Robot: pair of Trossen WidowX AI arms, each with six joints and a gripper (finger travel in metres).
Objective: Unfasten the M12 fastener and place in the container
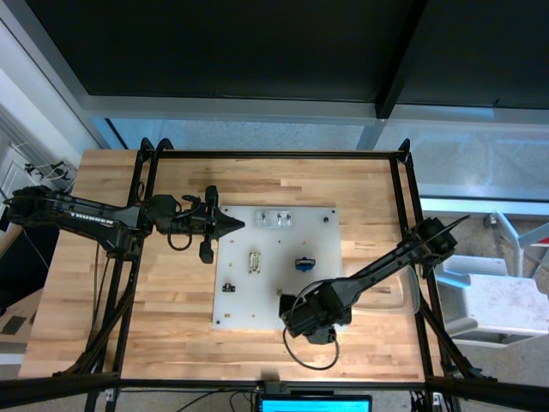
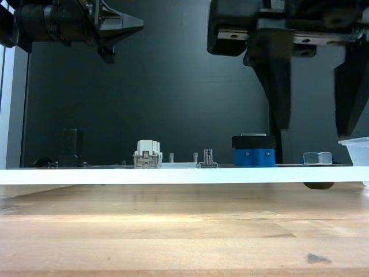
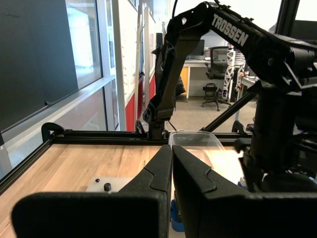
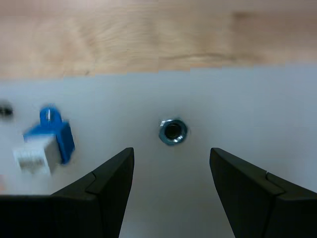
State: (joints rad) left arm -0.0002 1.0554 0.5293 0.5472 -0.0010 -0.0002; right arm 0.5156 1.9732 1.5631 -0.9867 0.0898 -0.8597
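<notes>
The wooden desk carries everything, and the white board lies at its middle. My right arm reaches in from the desk's right edge. My right gripper hangs over the board's near right corner, pointing straight down. Its fingers are spread wide and grip nothing.

My left gripper hovers high over the board's far left edge and points toward the desk's right side. Its two fingers are pressed flat together with nothing between them.

The container sits on the desk just beside the board's right edge, partly under my right arm. The blue-and-black part stands on the board toward its right side, farther from the near edge than my right gripper.

The M12 nut sits right down at board level near the board's near right edge. It is directly below the gap between my spread right fingers and touches neither of them. It is outside the container, a little apart from its wall. I cannot tell whether it is threaded on its stud or lying loose there.
</notes>
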